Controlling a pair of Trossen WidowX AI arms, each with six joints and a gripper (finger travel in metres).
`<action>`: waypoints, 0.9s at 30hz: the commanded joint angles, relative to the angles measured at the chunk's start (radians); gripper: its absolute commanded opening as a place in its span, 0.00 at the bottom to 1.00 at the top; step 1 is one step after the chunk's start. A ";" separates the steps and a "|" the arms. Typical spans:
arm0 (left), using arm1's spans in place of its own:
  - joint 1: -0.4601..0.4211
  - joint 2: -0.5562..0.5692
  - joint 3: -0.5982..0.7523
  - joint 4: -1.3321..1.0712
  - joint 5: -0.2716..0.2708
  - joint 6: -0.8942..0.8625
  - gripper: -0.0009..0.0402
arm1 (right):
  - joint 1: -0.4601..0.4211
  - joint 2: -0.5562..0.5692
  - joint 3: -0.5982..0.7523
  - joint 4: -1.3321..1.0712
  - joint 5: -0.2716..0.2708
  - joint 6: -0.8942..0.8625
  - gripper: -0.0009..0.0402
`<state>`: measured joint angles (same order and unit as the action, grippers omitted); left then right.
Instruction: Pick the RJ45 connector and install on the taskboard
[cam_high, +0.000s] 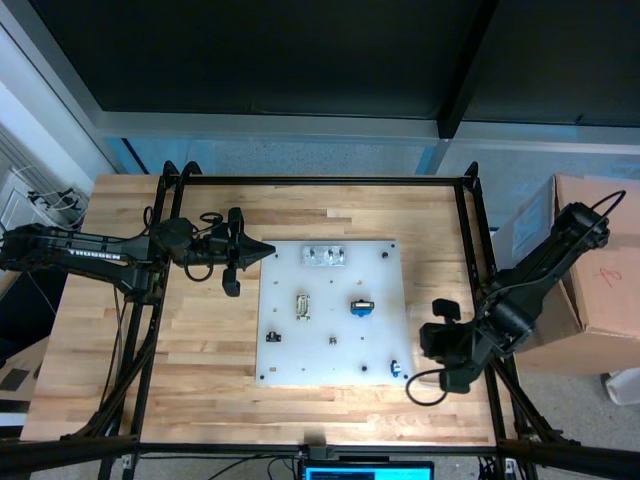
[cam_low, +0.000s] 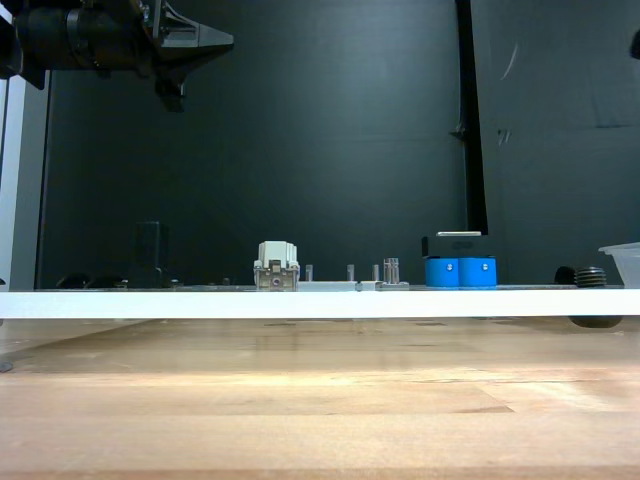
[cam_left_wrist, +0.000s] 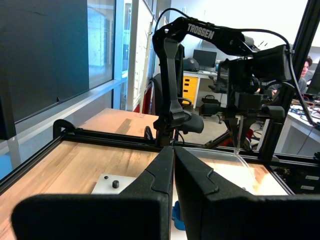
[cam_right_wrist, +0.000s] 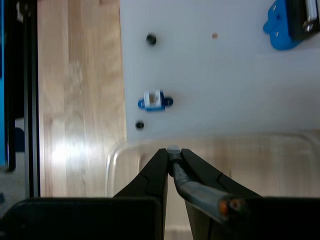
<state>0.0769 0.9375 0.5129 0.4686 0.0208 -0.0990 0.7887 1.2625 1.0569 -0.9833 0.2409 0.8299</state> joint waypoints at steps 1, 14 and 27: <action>0.000 0.000 0.000 0.000 0.000 0.000 0.02 | -0.033 0.032 0.017 0.012 -0.008 -0.018 0.02; 0.000 0.000 0.000 0.000 0.000 0.000 0.02 | -0.083 0.115 0.030 0.062 -0.019 -0.063 0.02; 0.000 0.000 0.000 0.000 0.000 0.000 0.02 | -0.087 0.176 0.030 0.152 -0.014 -0.080 0.02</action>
<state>0.0769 0.9375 0.5129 0.4683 0.0208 -0.0986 0.7013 1.4326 1.0878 -0.8364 0.2218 0.7486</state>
